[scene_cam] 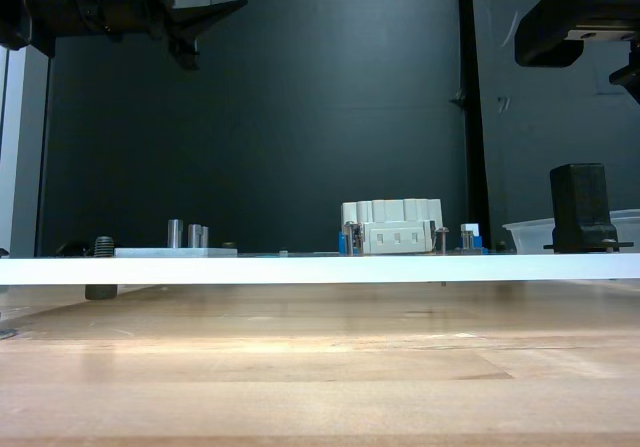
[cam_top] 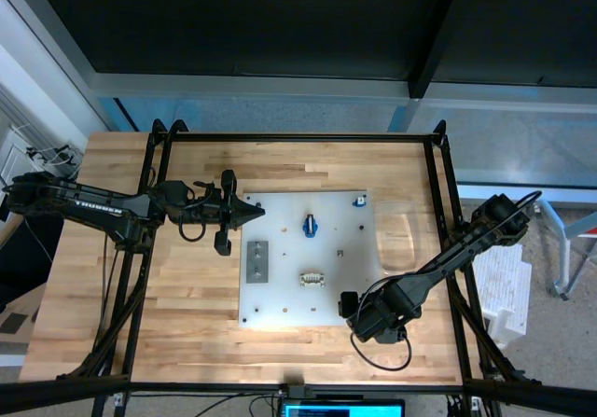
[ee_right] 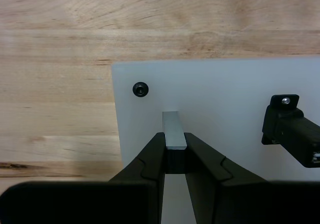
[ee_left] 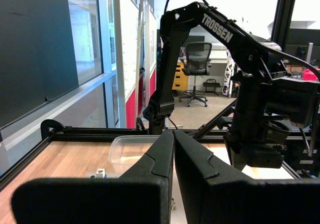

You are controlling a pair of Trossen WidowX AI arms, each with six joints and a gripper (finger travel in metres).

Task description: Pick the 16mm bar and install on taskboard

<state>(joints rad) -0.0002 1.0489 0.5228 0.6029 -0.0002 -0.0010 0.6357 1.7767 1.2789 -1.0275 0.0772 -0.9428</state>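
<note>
- Holding item: the right end effector [ee_right: 174,141], fingers clamped from both sides on the short pale-grey metal 16mm bar [ee_right: 173,128]. The bar's free end juts past the fingertips.
- Location of bar: carried over the near right corner of the large white square taskboard [ee_right: 225,88]. It is close to a small black corner screw [ee_right: 140,89] and beside a black boxy part [ee_right: 292,130]. It seems clear of the plate, though contact cannot be ruled out from this angle.
- Second arm: the left end effector [ee_left: 173,134], fingers pressed together on nothing, raised near the board's far left corner.
- Board fittings, from the high view:
  - a small blue fitting [cam_top: 310,225]
  - a long grey metal block [cam_top: 256,260] with two holes
  - a beige connector [cam_top: 312,278]
- Support: a light wooden tabletop [cam_top: 187,296], with a clear plastic tray [cam_top: 396,240] at the board's right edge.
- Handling, by judgement:
  - The bar looks rigid, smooth and dense for its size, and not fragile.
  - It is probably slippery, and liable to pivot if pinched near one end.
  - The best hold is across its sides about mid-length, leaving the leading end bare to enter its seat.
- Progress, by judgement: the pick is done and the install is not yet done. The receiving hole cannot be made out here.
</note>
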